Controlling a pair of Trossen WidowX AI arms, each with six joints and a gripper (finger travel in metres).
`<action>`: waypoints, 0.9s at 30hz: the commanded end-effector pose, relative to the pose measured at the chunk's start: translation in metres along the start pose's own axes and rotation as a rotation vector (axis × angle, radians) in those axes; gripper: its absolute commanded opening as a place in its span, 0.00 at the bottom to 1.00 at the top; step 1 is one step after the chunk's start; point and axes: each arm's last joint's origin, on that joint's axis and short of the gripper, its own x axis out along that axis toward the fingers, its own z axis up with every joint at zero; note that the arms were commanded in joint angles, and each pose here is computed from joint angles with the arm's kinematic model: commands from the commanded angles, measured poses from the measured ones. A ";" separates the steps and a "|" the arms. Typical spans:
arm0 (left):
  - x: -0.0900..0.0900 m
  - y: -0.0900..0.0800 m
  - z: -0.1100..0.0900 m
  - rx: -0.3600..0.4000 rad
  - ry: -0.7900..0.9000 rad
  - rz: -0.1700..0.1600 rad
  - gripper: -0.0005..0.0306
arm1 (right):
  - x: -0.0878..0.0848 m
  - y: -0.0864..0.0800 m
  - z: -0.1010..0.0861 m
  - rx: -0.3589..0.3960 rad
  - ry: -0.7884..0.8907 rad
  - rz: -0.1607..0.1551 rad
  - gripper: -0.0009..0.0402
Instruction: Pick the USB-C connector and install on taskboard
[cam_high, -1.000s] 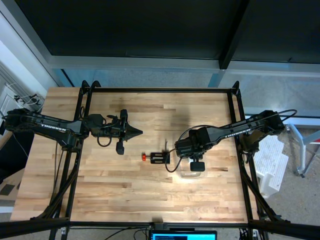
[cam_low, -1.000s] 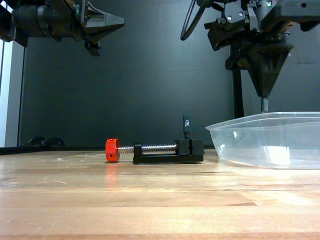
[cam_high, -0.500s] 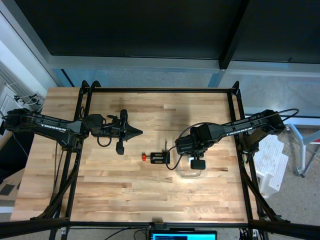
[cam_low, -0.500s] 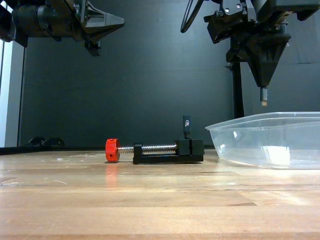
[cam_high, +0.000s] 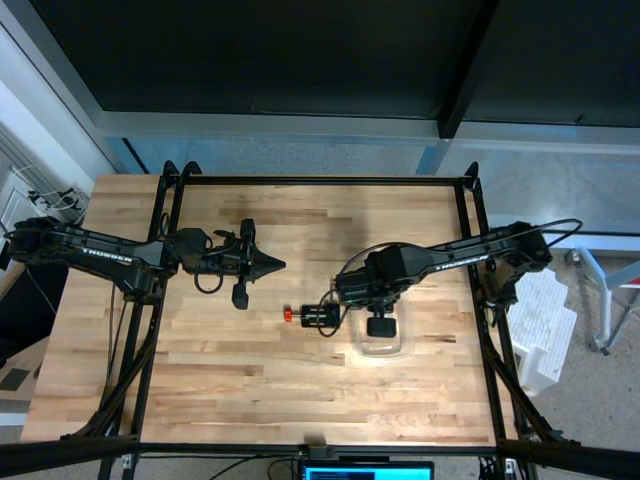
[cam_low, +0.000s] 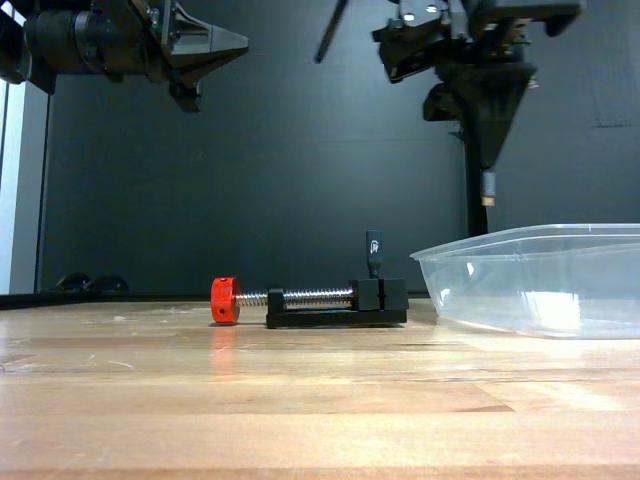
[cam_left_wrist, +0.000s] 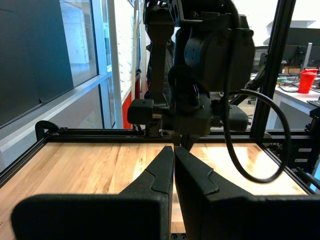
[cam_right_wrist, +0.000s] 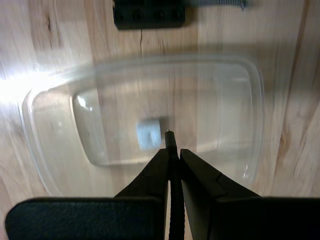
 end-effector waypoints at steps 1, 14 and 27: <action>0.000 0.000 0.000 0.000 0.000 0.000 0.02 | -0.001 0.001 0.012 0.018 0.013 0.000 0.02; 0.000 0.000 0.000 0.000 0.000 0.000 0.02 | 0.000 0.011 0.056 0.069 0.031 0.000 0.02; 0.000 0.000 0.000 0.000 0.000 0.000 0.02 | 0.005 0.012 0.082 0.104 0.017 0.015 0.02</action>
